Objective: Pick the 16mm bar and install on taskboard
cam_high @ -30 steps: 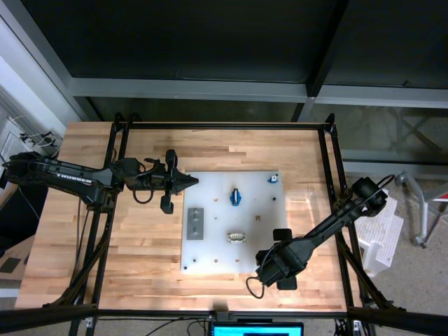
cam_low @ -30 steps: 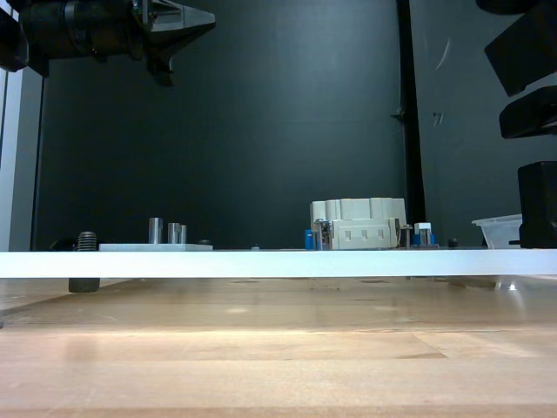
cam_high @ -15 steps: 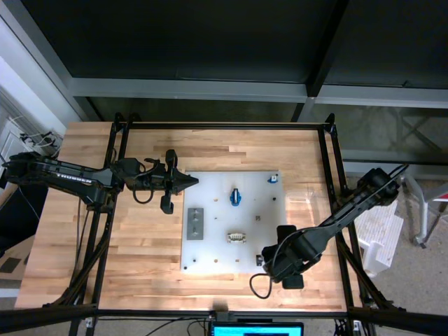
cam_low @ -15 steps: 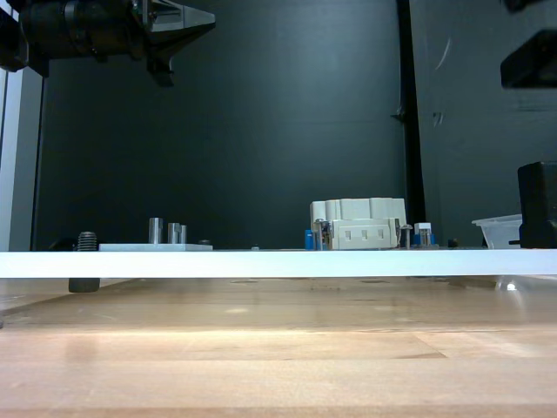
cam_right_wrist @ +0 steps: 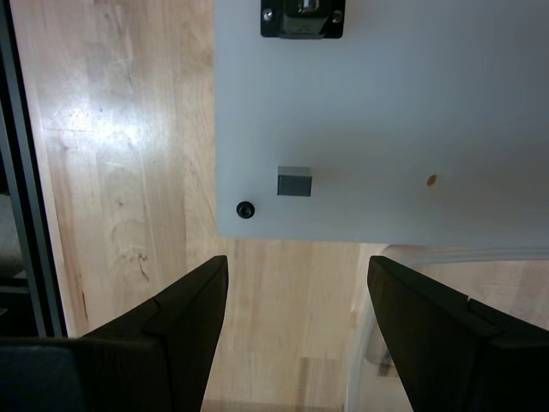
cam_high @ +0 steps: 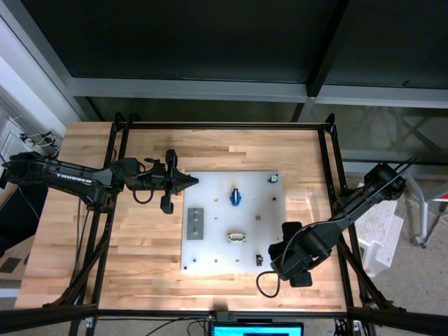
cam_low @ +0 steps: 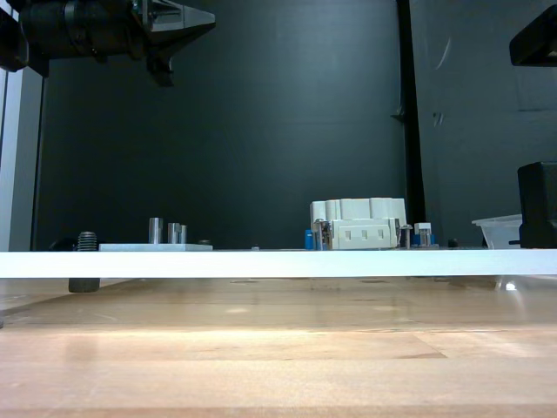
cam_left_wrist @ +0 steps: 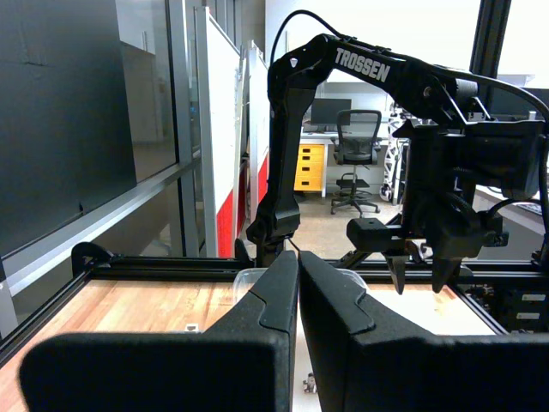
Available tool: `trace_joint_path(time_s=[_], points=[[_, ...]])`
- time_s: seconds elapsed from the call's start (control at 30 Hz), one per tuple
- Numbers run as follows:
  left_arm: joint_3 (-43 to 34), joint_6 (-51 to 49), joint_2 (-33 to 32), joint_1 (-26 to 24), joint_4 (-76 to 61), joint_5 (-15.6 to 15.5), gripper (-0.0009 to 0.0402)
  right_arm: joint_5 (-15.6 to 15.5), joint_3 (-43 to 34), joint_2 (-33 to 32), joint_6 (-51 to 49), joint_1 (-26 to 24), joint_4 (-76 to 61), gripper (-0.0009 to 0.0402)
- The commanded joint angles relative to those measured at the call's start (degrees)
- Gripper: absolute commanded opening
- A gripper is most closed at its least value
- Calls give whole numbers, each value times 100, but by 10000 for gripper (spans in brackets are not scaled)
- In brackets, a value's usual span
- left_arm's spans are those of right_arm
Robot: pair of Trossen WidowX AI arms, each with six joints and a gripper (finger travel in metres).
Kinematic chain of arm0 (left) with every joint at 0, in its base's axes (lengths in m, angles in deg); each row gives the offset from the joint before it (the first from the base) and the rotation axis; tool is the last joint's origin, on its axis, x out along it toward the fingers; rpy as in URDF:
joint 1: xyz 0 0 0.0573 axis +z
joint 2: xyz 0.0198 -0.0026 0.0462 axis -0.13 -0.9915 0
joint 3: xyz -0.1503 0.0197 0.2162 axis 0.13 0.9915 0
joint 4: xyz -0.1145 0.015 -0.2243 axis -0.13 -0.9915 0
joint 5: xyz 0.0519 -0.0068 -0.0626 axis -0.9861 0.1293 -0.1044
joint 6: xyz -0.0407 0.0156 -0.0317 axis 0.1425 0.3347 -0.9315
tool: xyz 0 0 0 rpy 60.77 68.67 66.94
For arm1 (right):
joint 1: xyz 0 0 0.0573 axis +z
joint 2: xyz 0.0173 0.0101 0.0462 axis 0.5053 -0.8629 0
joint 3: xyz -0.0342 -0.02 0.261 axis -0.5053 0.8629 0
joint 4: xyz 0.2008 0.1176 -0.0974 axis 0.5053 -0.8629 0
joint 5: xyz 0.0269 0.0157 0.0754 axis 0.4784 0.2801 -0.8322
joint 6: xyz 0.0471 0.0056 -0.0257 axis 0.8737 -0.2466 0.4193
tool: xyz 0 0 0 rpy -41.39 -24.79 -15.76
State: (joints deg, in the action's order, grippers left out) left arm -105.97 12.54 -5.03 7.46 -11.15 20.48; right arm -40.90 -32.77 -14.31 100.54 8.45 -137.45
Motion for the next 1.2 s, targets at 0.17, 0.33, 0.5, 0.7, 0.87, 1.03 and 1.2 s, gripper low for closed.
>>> trace_joint_path(time_s=[0.17,0.33,0.5,0.7,0.87,1.03,1.2], points=[[-2,0,0,0,0,0,0,2,35,74,-7,22,7,227],[-2,0,0,2,2,0,0,291,44,232,0,22,44,223],[-2,0,0,0,0,2,0,562,424,844,-179,-52,437,194],[-2,0,0,0,-2,2,0,894,1292,1851,-723,-321,1390,143],[-2,0,0,2,0,2,0,1545,1862,2699,-1274,-706,2221,94],[-2,0,0,2,0,0,0,1613,2297,3434,-1954,-1180,3093,47],[-2,0,0,2,-2,2,0,1556,2765,4022,-2612,-1698,3958,-2]])
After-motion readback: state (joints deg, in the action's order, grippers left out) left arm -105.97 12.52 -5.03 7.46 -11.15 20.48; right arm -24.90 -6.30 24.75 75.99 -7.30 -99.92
